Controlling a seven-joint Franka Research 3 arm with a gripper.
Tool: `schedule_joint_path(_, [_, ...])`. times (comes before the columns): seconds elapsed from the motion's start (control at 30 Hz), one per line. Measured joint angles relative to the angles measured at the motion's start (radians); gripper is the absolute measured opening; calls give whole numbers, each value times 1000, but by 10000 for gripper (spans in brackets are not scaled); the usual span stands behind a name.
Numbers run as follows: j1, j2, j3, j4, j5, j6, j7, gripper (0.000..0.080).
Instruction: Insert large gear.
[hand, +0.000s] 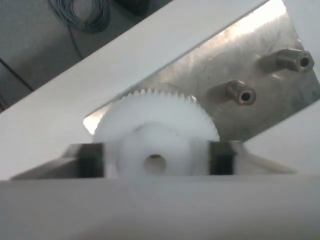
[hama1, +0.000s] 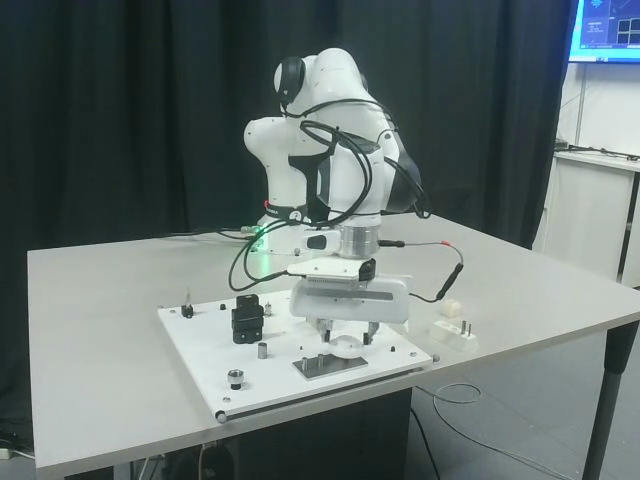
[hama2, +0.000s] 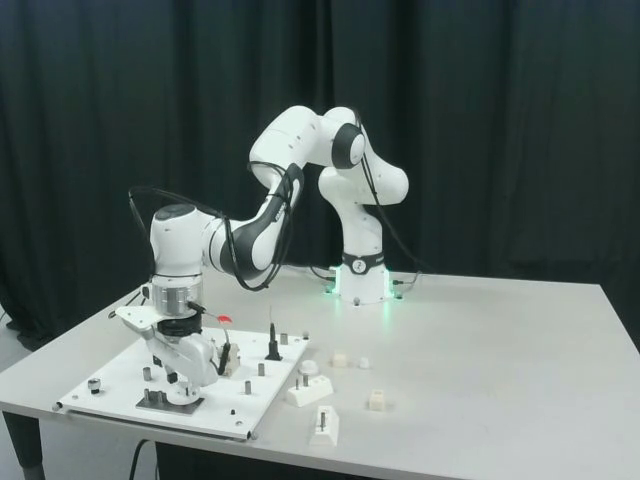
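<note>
In the wrist view, the hand pinches the large gear by its hub between both black fingers. The two pegs on the metal plate lie at about two o'clock from the gear. In the first room view, the gear hangs just over the plate. In the second room view, the hand is low over the white board on the counter.

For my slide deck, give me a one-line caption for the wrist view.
Gripper holding the large white gear between its fingers above the metal plate with two pegs.
</note>
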Motion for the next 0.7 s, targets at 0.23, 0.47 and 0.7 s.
schedule_joint_path(0.23, [0,0,-6,11,0,0,12,627])
schedule_joint_path(0.47, [0,0,-20,25,0,-7,17,792])
schedule_joint_path(0.7, [0,0,-36,36,0,-28,17,792])
